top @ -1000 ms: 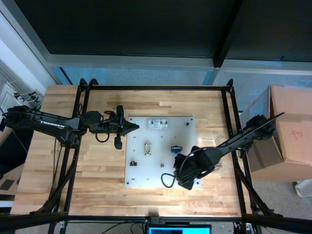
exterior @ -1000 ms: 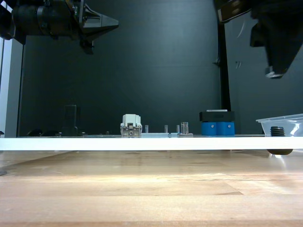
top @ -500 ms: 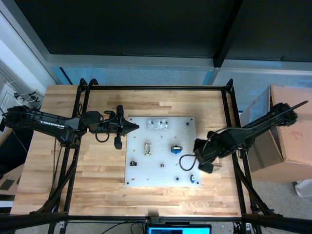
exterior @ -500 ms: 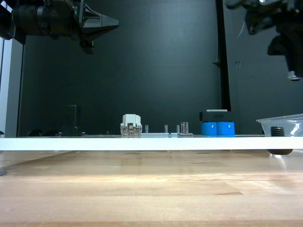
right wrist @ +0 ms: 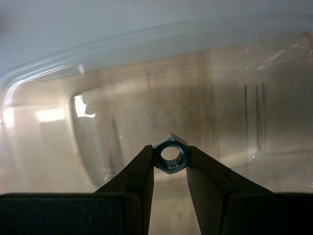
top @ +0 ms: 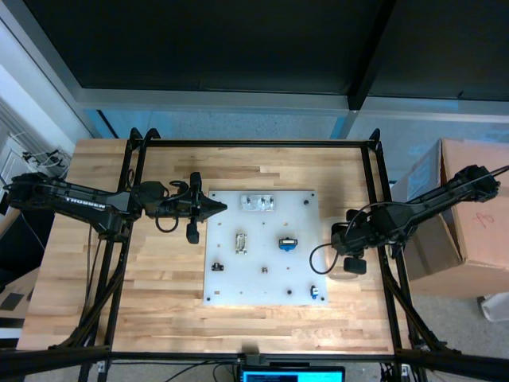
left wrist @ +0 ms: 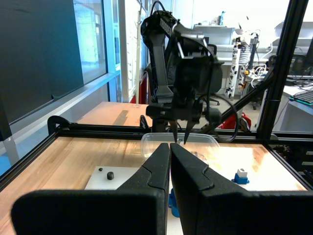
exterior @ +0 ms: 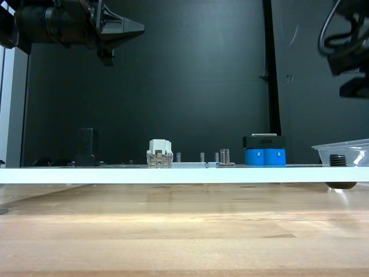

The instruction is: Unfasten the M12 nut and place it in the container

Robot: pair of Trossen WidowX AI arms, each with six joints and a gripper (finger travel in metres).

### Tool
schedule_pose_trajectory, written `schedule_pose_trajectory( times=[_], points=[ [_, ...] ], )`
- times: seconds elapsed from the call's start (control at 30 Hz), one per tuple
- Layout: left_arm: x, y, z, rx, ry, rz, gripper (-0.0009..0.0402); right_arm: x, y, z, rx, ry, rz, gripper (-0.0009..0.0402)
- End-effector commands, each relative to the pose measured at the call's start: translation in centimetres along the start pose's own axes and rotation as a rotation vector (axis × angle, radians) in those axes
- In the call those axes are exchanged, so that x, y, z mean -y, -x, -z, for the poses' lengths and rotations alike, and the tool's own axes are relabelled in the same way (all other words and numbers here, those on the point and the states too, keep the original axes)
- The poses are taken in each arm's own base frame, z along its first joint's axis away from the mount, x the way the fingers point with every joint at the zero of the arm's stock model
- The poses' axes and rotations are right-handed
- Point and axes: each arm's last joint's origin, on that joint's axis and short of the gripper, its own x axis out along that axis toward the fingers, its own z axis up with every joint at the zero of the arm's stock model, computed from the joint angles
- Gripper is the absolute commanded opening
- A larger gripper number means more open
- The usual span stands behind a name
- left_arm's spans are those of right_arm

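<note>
The small silver nut (right wrist: 170, 156) is held between the fingers of my right gripper (right wrist: 170, 154), which is shut on it. It hangs above the clear container (right wrist: 146, 98), clear of its stud. In the high view the right gripper (top: 348, 250) is over the container (top: 342, 221), just right of the white board (top: 238, 278). The black ribbed stud (exterior: 338, 160) stands bare, its ribs showing. My left gripper (top: 219, 207) hovers shut and empty at the board's far left edge, high above it (exterior: 140, 26). The left wrist view shows its closed fingertips (left wrist: 169, 146).
On the board stand a white connector block (exterior: 159, 154), a silver post (exterior: 224, 156) and a blue and black block (exterior: 264, 151). A black frame rail (top: 386, 231) runs close beside the right arm. A cardboard box (top: 469, 215) stands off the table's right edge.
My right gripper has carried the nut from above the board's near right corner to the right and away, to over the container. The left arm has not moved.
</note>
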Motion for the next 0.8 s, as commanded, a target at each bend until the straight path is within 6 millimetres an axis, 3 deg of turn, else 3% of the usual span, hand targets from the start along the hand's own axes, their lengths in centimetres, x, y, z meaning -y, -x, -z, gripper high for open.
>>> schedule_pose_trajectory(
  times=[0.03, 0.23, 0.43, 0.8],
  points=[
    [0.0, 0.0, 0.0, 0.0, 0.0, 0.0, 0.0, 0.3, -1.6, 0.3, 0.004, -0.009, -0.002, 0.0013],
    [0.0, 0.0, 0.0, 0.0, 0.0, 0.0, 0.0, 0.5, -3.8, 1.1, 0.019, -0.015, -0.016, 0.0013],
    [0.0, 0.0, 0.0, 0.0, 0.0, 0.0, 0.0, 0.5, -4.4, 1.2, 0.038, -0.017, -0.027, 0.0032],
    [0.0, 0.0, 0.0, 0.0, 0.0, 0.0, 0.0, 0.5, -4.2, 1.2, 0.035, -0.017, -0.026, 0.0197]
  ],
)
